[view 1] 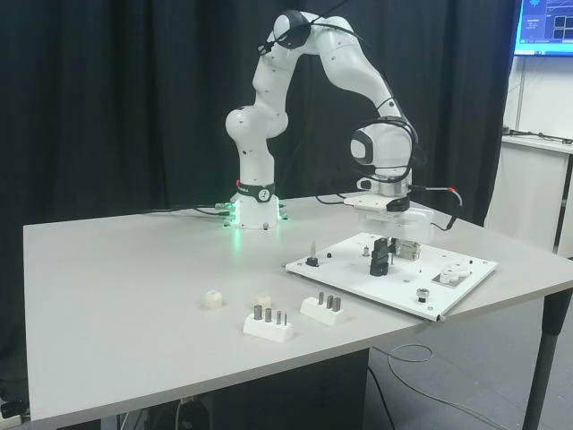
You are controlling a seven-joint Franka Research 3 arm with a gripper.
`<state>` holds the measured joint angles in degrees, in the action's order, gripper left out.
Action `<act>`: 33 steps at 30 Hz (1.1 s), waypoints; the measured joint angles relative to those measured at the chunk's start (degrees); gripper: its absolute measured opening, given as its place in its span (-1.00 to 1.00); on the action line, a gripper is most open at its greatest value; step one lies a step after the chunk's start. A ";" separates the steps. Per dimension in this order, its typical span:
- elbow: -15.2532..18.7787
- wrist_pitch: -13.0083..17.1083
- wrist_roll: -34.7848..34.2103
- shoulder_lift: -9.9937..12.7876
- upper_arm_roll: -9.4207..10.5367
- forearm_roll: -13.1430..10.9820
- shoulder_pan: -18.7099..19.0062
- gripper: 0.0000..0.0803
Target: Insert square peg 1.
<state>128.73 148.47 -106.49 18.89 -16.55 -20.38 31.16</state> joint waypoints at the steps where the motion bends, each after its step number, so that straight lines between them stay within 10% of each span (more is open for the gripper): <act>1: -0.01 0.00 -0.01 0.01 0.00 -0.05 0.00 -0.92; 33: -0.14 0.21 -1.02 0.18 0.15 -1.76 0.04 -0.92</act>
